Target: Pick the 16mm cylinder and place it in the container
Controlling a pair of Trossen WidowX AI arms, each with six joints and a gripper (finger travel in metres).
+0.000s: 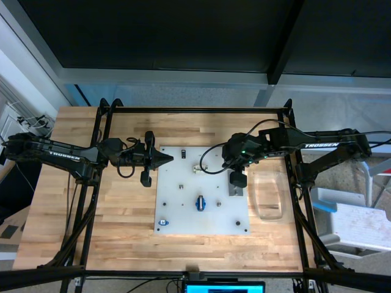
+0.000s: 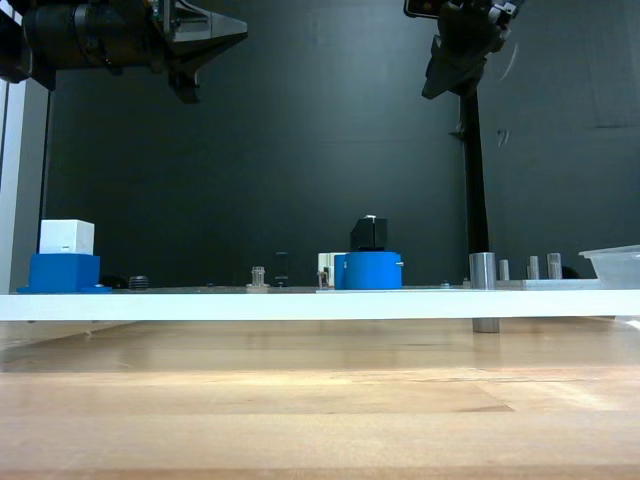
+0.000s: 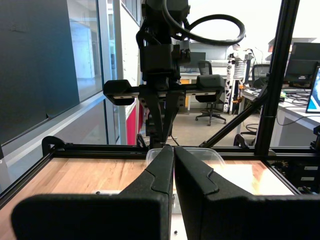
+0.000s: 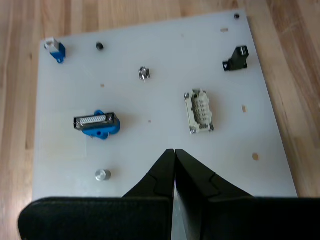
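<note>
The 16mm cylinder (image 4: 99,46) is a small dark peg standing on the white board (image 4: 150,30) near the blue-and-white piece (image 4: 54,50). In the low view the cylinder (image 2: 139,282) sits low beside that piece. The container (image 1: 269,195), a clear tray, lies on the table just right of the board (image 1: 183,210), and its rim (image 2: 612,262) shows at table height. My right gripper (image 1: 237,182) hangs high over the board's right side, shut and holding nothing, its tips (image 4: 174,151) together. My left gripper (image 1: 170,158) hovers high at the board's back left, shut (image 3: 173,147) and holding nothing.
On the board stand a blue upright piece (image 1: 200,202), a grey block (image 1: 234,191) under the right gripper, a beige connector (image 4: 199,112), a black clip (image 4: 235,59) and a silver peg (image 4: 102,174). A black frame (image 1: 195,110) rings the wooden table (image 1: 110,244).
</note>
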